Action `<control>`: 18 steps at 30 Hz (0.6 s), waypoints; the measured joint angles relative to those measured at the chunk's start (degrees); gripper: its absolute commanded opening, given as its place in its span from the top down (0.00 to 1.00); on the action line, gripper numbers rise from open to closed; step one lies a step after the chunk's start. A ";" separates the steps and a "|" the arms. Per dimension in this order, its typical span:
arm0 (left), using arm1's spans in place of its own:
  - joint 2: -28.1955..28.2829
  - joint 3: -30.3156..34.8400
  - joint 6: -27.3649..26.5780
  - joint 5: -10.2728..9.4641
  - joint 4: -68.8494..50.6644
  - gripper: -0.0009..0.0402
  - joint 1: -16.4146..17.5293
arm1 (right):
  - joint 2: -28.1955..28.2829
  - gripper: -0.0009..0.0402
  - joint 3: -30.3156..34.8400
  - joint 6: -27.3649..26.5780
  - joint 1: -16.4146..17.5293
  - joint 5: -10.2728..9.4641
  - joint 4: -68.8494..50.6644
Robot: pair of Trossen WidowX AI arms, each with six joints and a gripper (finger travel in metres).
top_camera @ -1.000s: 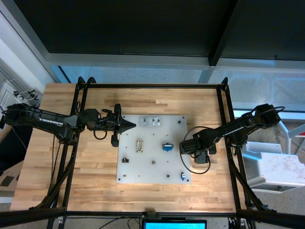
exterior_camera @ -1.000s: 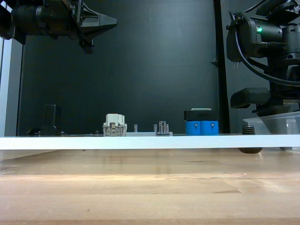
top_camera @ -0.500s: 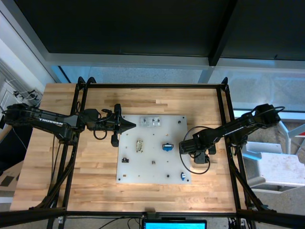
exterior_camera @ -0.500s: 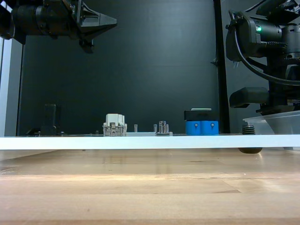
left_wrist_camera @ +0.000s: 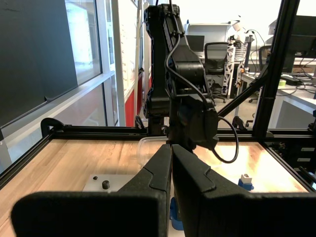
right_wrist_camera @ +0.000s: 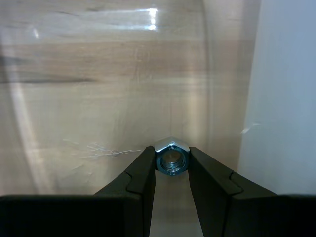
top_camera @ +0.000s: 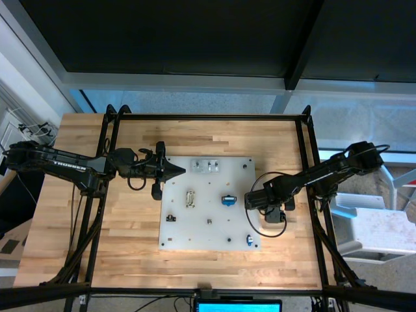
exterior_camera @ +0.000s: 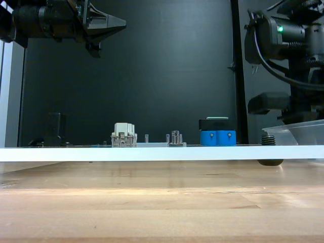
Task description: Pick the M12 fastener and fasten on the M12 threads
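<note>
The M12 nut (right_wrist_camera: 171, 158), small, silver and six-sided, sits pinched between the two black fingertips of the right hand (right_wrist_camera: 171, 164), its dark hole facing the wrist camera; the fingers (right_wrist_camera: 143, 175) are clamped on its flats from either side. Behind it show the floor and curved wall of the clear tray (right_wrist_camera: 206, 74) with the wood grain coming through, and I cannot tell whether the nut touches the tray floor or hangs just above it. From the low view, the stud (exterior_camera: 268, 139) stands bare on the near right part of the white board (top_camera: 195, 227), its black ribs uncovered, just in front of the tray, with the right arm reaching down into the tray behind it. A blue connector (exterior_camera: 217, 137) stands on the board to the stud's left. From above, the right hand hangs over the tray just off the board's right edge, on the table (top_camera: 130, 227). Across the board, the left hand (top_camera: 177, 171) hovers high over the far left edge, pointing inward, its fingers pressed together and holding nothing, well apart from the nut and the stud.
</note>
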 measured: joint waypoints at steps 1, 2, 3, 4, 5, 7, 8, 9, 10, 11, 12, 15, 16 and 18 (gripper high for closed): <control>0.00 -0.02 0.00 0.00 0.00 0.98 0.00 | -0.48 0.94 0.79 0.37 -0.02 -0.02 -1.42; 0.00 -0.02 0.00 0.00 -0.02 0.98 0.00 | -0.90 0.94 1.70 0.61 0.00 0.00 -2.99; 0.00 0.00 -0.02 0.00 -0.02 0.98 0.00 | -1.25 0.94 2.78 0.68 0.02 -0.02 -4.70; 0.00 0.00 0.00 0.00 -0.02 0.98 0.00 | -1.53 0.94 3.78 0.72 0.09 0.00 -6.43; 0.00 -0.02 -0.02 0.00 0.00 0.98 0.00 | -1.73 0.94 4.90 0.72 0.13 -0.02 -8.24; 0.00 0.00 0.00 0.00 -0.02 0.98 0.00 | -2.10 0.94 7.32 1.18 0.26 0.00 -11.04; 0.00 -0.02 0.00 0.00 -0.02 0.98 0.00 | -2.21 0.94 8.57 1.70 0.35 0.00 -12.09; 0.00 -0.02 0.00 0.00 -0.02 0.98 0.00 | -2.25 0.94 9.79 2.29 0.42 -0.02 -13.20; 0.00 0.00 0.00 0.00 -0.02 0.98 0.00 | -2.25 0.94 11.08 2.58 0.50 -0.02 -14.36; 0.00 -0.02 0.00 0.00 -0.02 0.98 0.00 | -2.25 0.94 12.31 2.58 0.66 -0.02 -15.28; 0.00 0.00 0.00 0.00 -0.02 0.98 0.00 | -2.25 0.94 13.62 2.58 0.79 -0.02 -16.11; 0.00 -0.02 0.00 0.00 -0.02 0.98 0.00 | -2.25 0.94 17.11 3.34 1.51 -0.02 -18.08; 0.00 -0.02 0.00 0.00 0.00 0.98 0.00 | -2.21 0.94 18.21 3.87 1.81 -0.02 -18.78; 0.00 -0.02 0.00 0.00 -0.02 0.98 0.00 | -1.75 0.94 20.37 4.87 2.29 -0.02 -20.13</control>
